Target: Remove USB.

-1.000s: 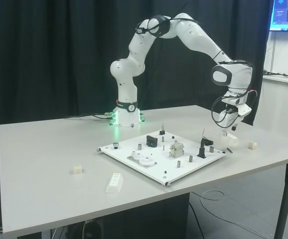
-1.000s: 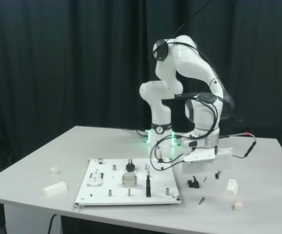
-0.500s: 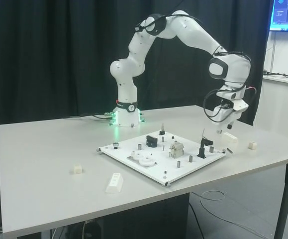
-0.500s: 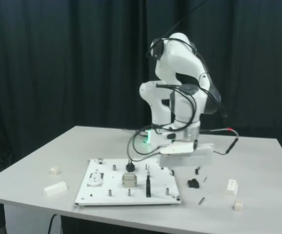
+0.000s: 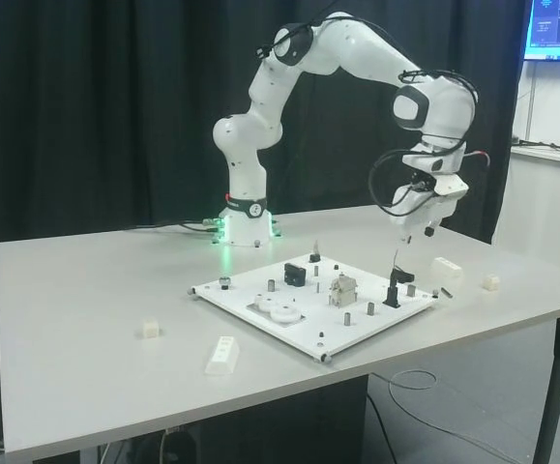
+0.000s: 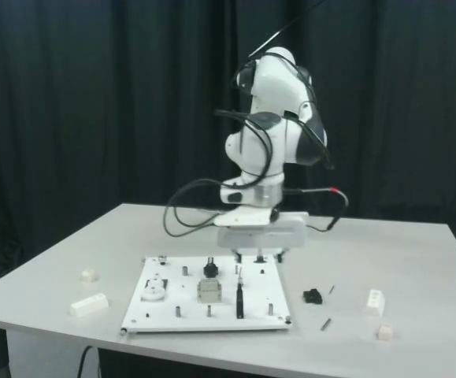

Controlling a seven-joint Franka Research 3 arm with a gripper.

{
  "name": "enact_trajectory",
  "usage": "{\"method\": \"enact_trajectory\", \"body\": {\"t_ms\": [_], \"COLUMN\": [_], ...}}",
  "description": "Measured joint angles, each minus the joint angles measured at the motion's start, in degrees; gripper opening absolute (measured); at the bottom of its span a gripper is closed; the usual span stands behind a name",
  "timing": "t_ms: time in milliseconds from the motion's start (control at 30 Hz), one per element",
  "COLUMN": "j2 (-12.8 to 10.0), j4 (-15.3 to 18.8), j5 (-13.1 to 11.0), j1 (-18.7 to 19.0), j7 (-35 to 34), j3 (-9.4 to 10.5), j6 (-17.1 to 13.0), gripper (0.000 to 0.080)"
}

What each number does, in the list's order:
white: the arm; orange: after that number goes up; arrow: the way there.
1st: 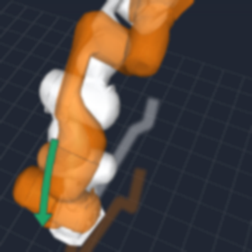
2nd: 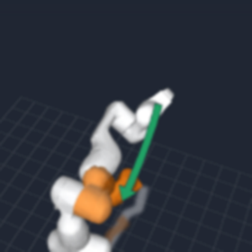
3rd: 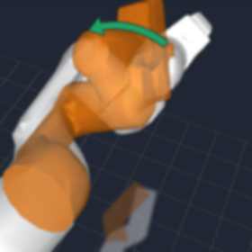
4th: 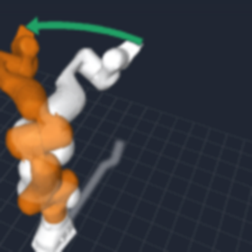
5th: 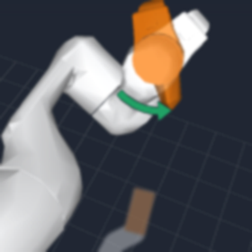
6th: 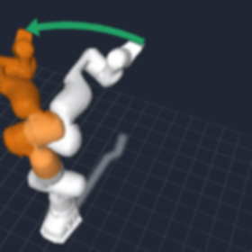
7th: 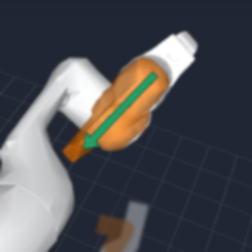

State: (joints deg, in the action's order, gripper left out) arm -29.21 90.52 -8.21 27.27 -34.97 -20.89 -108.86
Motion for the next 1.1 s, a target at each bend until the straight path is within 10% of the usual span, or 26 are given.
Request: {"method": "enact_trajectory", "body": {"t_ms": [533, 1100], "j2": [-0.42, -0.48], "j4": [0.15, 5.91], "j5": [-0.25, -0.51], "j1": [-4.72, -4.90], "j7": [3.33, 3.33], "j3": [0.12, 1.73], "j6": [0.86, -7.15], "gripper": [0.0800, 0.0800]}}
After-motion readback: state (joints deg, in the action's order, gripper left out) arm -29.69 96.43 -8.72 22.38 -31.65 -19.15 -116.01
